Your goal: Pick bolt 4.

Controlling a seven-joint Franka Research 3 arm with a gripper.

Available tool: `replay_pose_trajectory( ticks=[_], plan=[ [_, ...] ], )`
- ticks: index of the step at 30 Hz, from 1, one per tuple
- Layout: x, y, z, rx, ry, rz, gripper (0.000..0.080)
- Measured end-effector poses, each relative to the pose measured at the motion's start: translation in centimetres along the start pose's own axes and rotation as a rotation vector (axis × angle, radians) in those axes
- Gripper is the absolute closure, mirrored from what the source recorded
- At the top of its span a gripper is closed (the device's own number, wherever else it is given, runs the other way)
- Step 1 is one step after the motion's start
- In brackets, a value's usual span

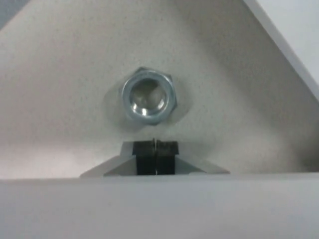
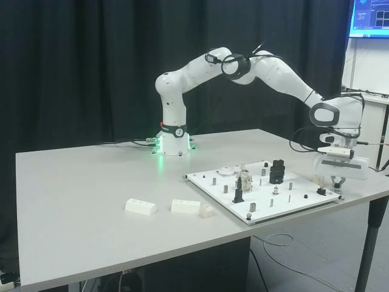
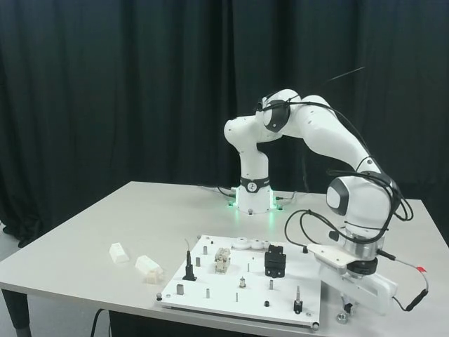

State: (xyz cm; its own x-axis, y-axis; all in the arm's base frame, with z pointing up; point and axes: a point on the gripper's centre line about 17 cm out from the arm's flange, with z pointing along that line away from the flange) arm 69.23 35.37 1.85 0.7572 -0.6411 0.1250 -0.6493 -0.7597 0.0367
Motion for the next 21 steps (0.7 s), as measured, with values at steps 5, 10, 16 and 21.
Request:
replay_pose_trajectory(
  ticks=[5, 10, 16, 21],
  plan=[
    [0.1, 0.2, -1.3, -0.022, -0.005, -0.006, 0.0799],
    [0.5, 0.5, -2.7, -0.04, -0.008, -0.043, 0.0801],
    [1.0, 0.6, -4.1, -0.046, -0.016, -0.062, 0.0801],
    [1.3, 0.6, -4.7, -0.043, -0.023, -0.083, 0.0801]
  ],
)
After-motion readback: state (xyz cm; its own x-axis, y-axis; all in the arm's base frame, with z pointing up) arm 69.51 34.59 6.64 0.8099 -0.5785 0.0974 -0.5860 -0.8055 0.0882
